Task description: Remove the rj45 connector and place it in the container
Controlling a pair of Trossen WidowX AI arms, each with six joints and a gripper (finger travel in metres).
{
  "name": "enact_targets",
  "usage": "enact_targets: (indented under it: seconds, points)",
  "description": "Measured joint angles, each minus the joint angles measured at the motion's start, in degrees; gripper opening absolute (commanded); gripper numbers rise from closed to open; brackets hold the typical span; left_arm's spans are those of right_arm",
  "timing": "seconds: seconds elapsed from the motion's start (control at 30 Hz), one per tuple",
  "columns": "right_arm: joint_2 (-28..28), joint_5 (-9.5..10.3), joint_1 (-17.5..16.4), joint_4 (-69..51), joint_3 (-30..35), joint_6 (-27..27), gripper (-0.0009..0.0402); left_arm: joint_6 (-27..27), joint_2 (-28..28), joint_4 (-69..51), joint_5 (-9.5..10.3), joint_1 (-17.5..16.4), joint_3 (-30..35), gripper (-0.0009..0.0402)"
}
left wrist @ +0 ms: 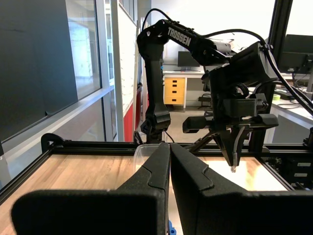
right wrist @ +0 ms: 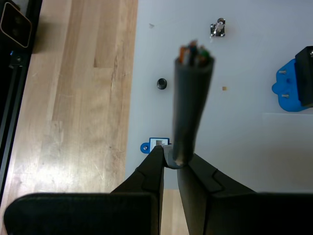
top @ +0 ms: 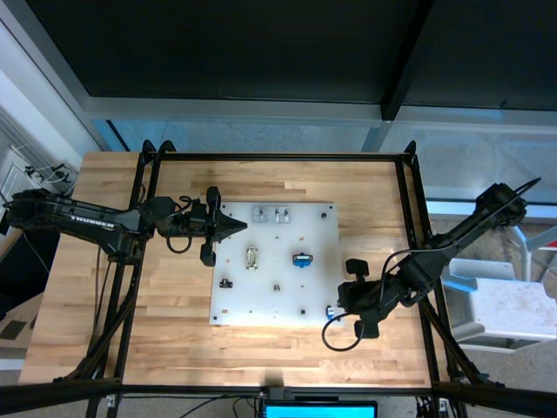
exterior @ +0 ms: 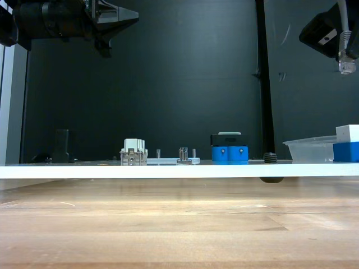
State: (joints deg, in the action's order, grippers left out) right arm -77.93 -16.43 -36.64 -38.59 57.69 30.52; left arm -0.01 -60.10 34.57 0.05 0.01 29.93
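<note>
Right gripper (right wrist: 168, 165): above the near right corner of the white board (top: 261, 305). The fingers are nearly together, pinching the rj45 connector (exterior: 346, 64). A short grey cable stub (right wrist: 190, 98) sticks out past the fingertips, with cut coloured wires at its end.

The connector is raised well clear of the board, and a small blue socket (right wrist: 156, 145) sits on the board beneath it.

The container (exterior: 312, 148) stands toward the table's right edge, beyond the board; the connector hangs well above it.

Left gripper (top: 233, 226): over the board's left edge near the far corner, pointing inward. Its fingers are pressed together with nothing between them.

On the board there is a blue-and-black connector (top: 302, 259) near the middle and a beige-metal connector (top: 252, 259) to its left.
</note>
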Motion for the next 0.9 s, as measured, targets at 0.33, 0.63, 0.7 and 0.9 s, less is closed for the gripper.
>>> enact_targets:
  seconds: [0.33,0.63,0.7,0.9]
  points:
    - [3.7,0.02,3.7,-6.1,-1.2,0.0,0.0,0.0,0.0,0.0,-0.02,0.0,0.0,0.0]
    - [9.8,0.15,8.6,-12.2,-4.1,0.0,0.0,0.0,0.0,0.0,-0.02,0.0,0.0,0.0]
    - [11.8,0.63,10.1,-12.8,-5.8,0.0,0.0,0.0,0.0,0.0,0.0,0.0,0.0,0.0]
    - [18.6,1.7,14.2,-13.7,-12.4,0.8,0.0,0.0,0.0,0.0,-0.02,0.0,0.0,0.0]
